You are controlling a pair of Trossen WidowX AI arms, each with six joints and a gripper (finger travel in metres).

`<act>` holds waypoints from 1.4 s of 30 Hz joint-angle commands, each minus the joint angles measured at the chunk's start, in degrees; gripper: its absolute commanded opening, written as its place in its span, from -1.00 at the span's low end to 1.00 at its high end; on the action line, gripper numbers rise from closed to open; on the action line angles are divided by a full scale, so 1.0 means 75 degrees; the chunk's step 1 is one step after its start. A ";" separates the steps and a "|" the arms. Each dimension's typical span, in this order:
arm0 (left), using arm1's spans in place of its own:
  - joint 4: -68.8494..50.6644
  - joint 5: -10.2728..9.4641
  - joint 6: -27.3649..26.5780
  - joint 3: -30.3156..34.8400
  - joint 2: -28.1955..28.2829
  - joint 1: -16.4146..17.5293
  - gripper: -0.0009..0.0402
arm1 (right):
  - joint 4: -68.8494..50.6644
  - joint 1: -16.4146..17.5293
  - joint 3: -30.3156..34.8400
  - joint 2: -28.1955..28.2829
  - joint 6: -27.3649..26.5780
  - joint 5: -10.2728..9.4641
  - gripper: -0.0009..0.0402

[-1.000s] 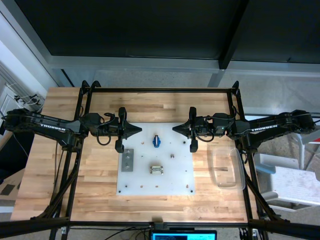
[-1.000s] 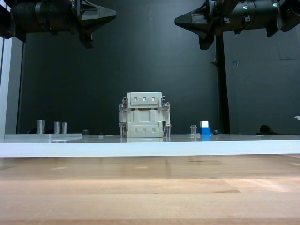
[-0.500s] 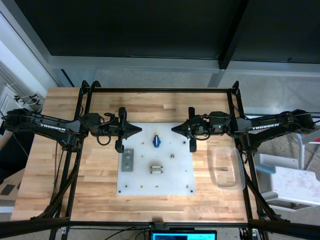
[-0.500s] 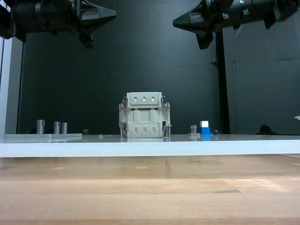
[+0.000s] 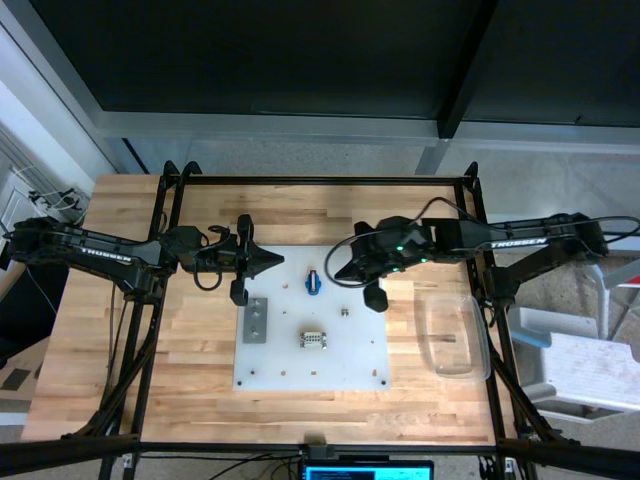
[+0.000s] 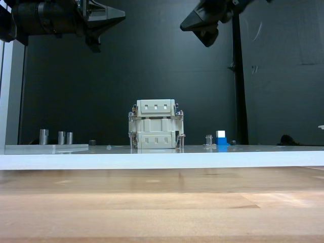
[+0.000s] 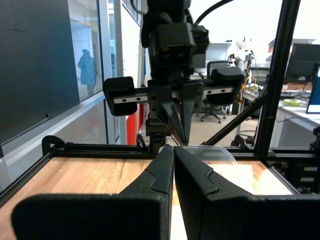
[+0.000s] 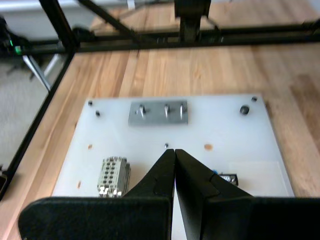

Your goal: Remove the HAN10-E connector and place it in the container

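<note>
High view had the HAN10-E connector [image 5: 314, 340] standing on the white board [image 5: 300, 372], about midway across it and toward its near edge. In the low view the connector [image 6: 155, 124] looked to be two stacked beige halves with metal clips at the sides, though the join was hard to read. The board lay flat on a pale wooden worktop [image 5: 170, 360] ringed by a black frame. Behind the worktop were a grey floor strip and a dark wall panel.

By count there was one connector, one blue upright piece [image 5: 313, 282], one grey plate [image 5: 258, 321] carrying three pegs, and one container [image 5: 458, 375]. The container sat on the worktop just off the board's right edge, well apart from the connector.

Two arms reached inward, each with one claw. The right claw [image 5: 337, 274] hung above the far half of the board just beside the blue piece, tilted downward, its fingers pressed together. The connector sat nearer the near edge and a little to the left of its tip, with clear air between them. From the right wrist view the connector [image 8: 113, 176] lay off to one side of the closed tips [image 8: 174, 152]. The left claw [image 5: 281, 259] hung level over the board's far left edge, also pressed together, with the connector well apart from it.
</note>
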 commanded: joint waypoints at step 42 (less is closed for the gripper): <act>-0.0017 -0.0009 -0.0012 0.0000 0.0000 0.0003 -0.96 | -0.6822 0.1399 0.7155 0.5231 0.0973 0.0938 -0.76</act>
